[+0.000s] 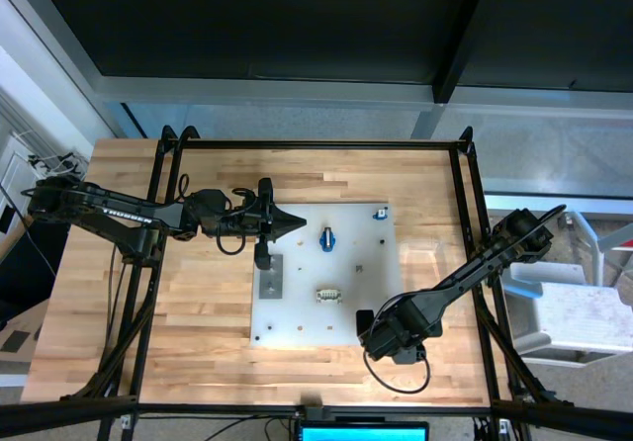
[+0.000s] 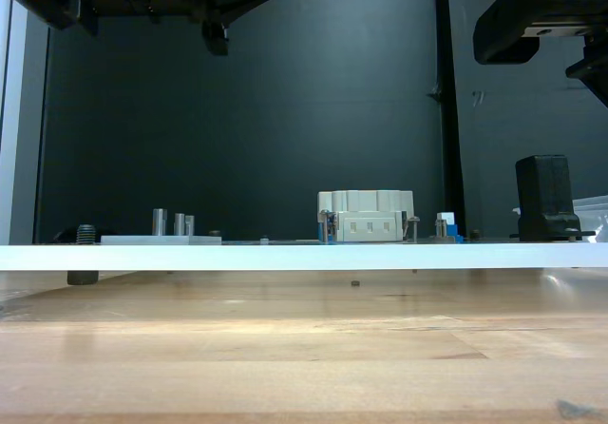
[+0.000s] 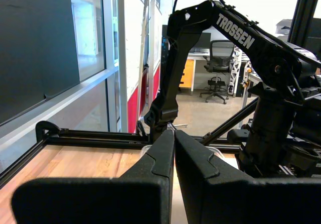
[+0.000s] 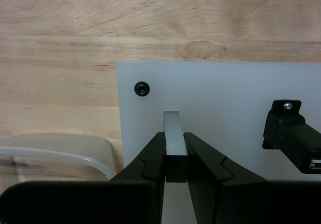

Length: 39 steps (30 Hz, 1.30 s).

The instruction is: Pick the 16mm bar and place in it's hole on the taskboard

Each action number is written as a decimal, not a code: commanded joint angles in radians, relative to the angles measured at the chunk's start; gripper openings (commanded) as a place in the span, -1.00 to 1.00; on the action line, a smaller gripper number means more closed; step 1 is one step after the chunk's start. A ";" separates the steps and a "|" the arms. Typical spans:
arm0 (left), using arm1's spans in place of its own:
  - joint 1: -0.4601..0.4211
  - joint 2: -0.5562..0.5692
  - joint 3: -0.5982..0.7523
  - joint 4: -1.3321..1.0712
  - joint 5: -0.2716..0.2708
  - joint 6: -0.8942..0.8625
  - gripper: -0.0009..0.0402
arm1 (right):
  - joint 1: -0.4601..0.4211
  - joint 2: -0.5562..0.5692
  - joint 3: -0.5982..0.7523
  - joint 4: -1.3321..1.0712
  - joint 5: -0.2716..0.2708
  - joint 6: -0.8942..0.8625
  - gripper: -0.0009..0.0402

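Right hand clamps the 16mm bar, long axis along its fingers, above the taskboard corner; left hand, fingers together, hovers opposite.

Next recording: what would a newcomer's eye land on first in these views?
The right gripper is shut on the 16mm bar, a grey metal piece held above the near right corner of the white task board and not in any hole. The left gripper, shut and empty, hangs level high above the board's far left part, pointing toward the right arm's side.
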 commanded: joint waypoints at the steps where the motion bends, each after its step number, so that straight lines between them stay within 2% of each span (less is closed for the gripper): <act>1: 0.000 0.000 0.000 0.000 0.000 0.000 -0.96 | 0.003 0.001 0.001 0.000 0.000 0.001 -0.96; 25: 0.000 0.000 0.000 0.000 0.000 0.000 -0.96 | 0.005 0.001 -0.008 0.024 -0.001 0.001 -0.96; 39: 0.000 0.000 0.000 0.000 0.000 0.000 -0.96 | 0.005 -0.003 -0.069 0.090 0.000 0.010 -0.96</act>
